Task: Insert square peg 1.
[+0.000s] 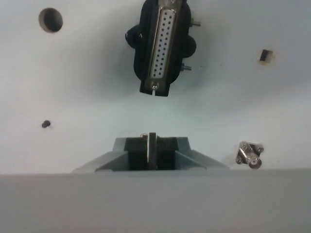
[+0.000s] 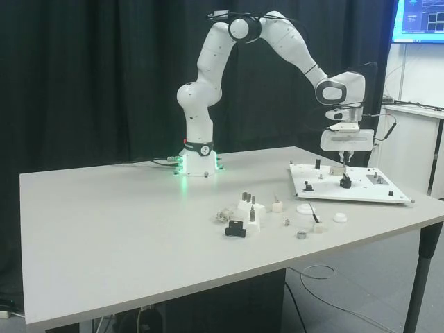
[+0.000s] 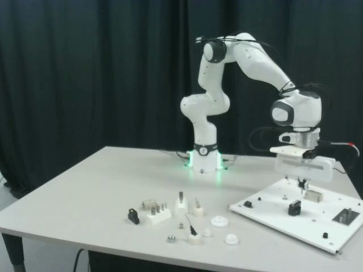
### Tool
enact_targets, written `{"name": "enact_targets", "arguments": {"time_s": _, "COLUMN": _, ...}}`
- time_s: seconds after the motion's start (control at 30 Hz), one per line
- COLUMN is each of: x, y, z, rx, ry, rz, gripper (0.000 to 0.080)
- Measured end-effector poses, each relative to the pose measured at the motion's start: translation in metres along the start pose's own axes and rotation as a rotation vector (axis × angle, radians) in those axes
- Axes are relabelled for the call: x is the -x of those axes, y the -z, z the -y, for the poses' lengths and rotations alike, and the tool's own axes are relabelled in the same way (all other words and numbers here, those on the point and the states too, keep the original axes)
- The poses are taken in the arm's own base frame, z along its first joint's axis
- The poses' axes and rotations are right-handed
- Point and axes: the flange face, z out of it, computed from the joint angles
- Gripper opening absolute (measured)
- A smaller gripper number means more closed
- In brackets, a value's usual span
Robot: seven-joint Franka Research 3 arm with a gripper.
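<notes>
Gripper (image 1: 152,154) low over white board (image 2: 361,191), fingers closed on thin square peg (image 1: 152,151) held upright between them. Square hole (image 1: 265,56) lies well apart, past black D-sub connector (image 1: 160,46). Judged: transport step. Next: travel to hole, align peg squarely, descend

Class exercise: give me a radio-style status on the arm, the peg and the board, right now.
Pincer shut on thin peg, hovering over white board. Peg not yet seated. Black multi-pin connector on the board beyond the peg, apart from it.
</notes>
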Motion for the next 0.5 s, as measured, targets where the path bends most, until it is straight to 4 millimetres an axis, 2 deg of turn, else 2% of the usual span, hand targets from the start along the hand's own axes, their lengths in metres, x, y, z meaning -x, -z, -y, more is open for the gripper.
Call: {"name": "enact_targets", "arguments": {"time_s": 0.5, "x": 0.009, "y": -0.0078, "z": 0.0001, "rx": 0.004, "ry": 0.014, "rz": -0.006, "gripper": 0.0035}}
